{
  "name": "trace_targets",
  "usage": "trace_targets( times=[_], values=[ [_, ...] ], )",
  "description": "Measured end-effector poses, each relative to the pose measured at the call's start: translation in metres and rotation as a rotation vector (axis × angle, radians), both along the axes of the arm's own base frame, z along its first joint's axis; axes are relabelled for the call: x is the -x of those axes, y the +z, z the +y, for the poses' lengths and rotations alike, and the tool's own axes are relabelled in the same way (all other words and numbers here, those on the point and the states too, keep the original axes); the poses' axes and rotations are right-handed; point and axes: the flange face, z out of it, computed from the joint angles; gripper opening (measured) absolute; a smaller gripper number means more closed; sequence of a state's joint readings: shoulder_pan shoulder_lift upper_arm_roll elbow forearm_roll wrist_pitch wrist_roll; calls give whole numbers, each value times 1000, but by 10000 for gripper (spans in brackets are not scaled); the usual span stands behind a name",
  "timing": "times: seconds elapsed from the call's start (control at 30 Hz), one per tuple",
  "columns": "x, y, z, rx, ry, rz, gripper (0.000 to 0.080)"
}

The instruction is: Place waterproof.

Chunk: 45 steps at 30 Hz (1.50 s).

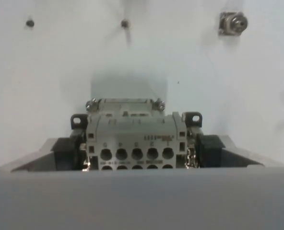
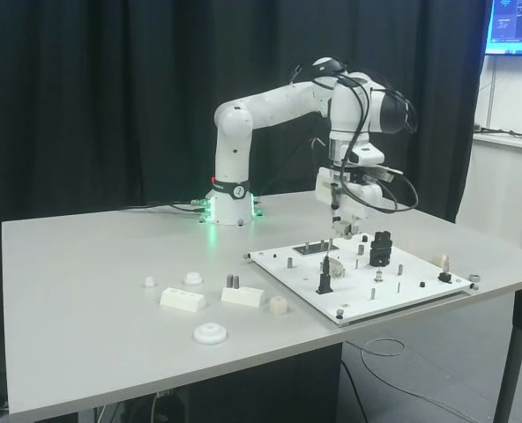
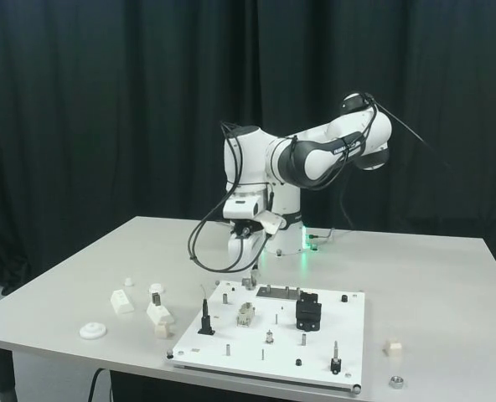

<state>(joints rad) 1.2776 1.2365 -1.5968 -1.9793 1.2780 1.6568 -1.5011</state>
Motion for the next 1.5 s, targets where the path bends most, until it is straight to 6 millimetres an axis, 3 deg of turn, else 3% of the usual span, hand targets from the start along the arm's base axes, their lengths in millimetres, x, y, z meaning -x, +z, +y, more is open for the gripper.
trace_targets(
  times=[0.43,0.83,1.07,1.5],
  values=[
    [-7,9,10,-4,-5,-5,519],
    [-8,14,7,1,-25,-10,519],
    [-7,18,-4,14,-59,-10,519],
    [-5,21,-44,63,-362,2,519]
  ],
)
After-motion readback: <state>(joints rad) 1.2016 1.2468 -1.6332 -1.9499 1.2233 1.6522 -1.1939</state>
